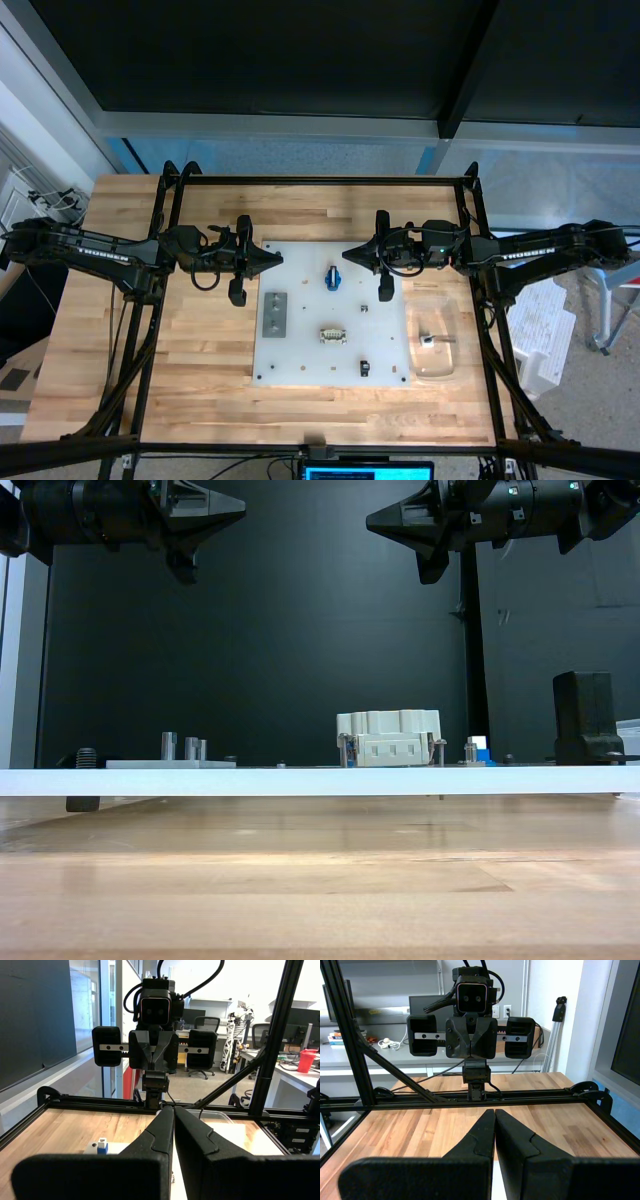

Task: Pick the USB connector and install on taskboard

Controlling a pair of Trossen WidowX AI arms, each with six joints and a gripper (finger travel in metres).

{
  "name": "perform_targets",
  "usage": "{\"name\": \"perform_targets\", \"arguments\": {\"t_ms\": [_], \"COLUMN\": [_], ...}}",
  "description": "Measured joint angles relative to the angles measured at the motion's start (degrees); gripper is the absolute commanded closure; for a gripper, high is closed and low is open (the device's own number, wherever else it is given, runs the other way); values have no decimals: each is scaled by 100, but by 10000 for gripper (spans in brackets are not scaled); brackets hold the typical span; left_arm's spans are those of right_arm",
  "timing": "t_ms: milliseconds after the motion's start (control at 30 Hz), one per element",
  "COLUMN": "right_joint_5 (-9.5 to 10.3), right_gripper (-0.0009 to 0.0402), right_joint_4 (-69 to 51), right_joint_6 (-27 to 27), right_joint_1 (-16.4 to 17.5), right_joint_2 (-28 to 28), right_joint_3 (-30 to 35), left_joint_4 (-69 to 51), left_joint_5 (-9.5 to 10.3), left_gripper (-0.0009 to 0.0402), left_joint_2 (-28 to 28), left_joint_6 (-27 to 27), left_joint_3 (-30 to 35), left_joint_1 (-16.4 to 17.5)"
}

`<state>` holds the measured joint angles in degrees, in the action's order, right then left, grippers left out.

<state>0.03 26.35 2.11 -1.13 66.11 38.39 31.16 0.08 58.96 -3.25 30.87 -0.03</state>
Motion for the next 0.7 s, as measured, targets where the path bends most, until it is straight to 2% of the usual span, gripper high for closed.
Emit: {"name": "perform_targets", "arguments": {"t_ms": [467,700], "right_joint_5": [0,-44], "right_gripper": [393,393], "right_joint_4": [-92,-2026], "right_joint_6": [57,17], "right_joint_1": [4,31], "right_joint_2": [-33,-492], "right_joint_3": [17,527], "left_joint_4": [2,2], "left_joint_5": [-2,-2], "left_gripper": [393,393], "left_joint_2": [-2,-2], "left_joint_6": [2,0], "left_joint_3": [0,0], "left_joint_1": [2,2]}}
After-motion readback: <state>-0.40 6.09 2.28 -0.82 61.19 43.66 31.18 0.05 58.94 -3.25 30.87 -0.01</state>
